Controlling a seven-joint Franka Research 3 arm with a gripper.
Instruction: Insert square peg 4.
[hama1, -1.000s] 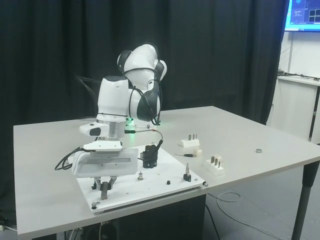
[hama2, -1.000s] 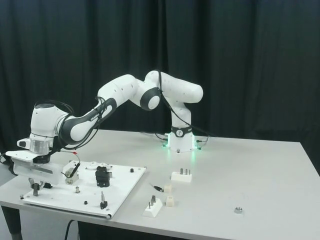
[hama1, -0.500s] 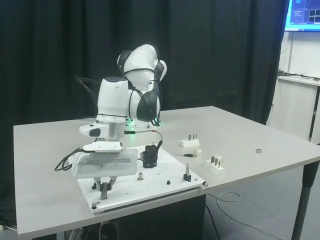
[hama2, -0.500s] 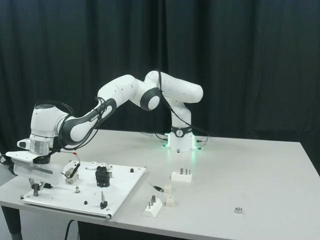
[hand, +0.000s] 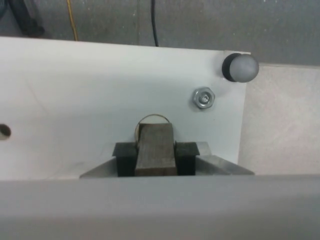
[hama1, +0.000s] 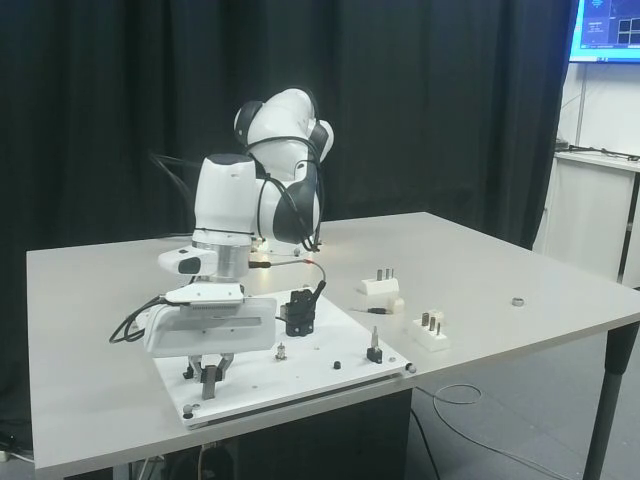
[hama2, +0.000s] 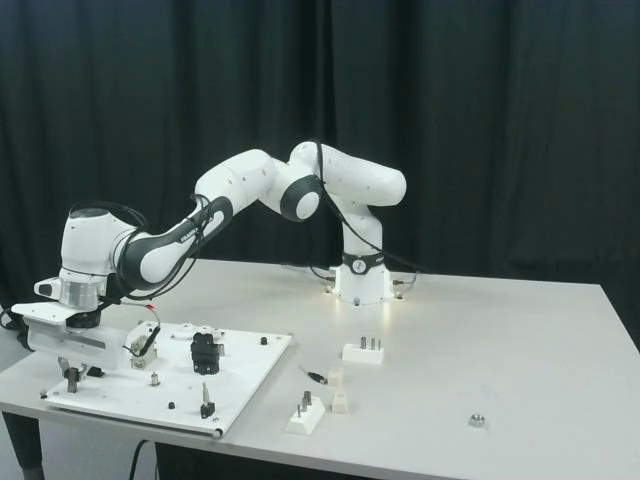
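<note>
My gripper (hand: 155, 156) is shut on a grey square peg (hand: 155, 150), which stands upright between the two black fingertips (hand: 186, 157). The peg's lower end meets a round hole (hand: 151, 120) in the white board (hand: 75, 95), close to the board's corner. In the first room view the gripper (hama1: 210, 378) hangs low over the board's front left corner (hama1: 195, 410). The second room view shows the gripper (hama2: 70, 376) at the board's near left end (hama2: 60, 398).
A hex nut (hand: 203, 97) and a black rubber foot (hand: 240, 67) sit near the board's corner. On the board stand a black fixture (hama1: 300, 312) and small posts (hama1: 374, 347). White peg holders (hama1: 381, 290) (hama1: 430, 330) and a loose nut (hama1: 518, 299) lie on the grey table.
The arm and peg hold their place. The green light at the arm's base has gone out.
</note>
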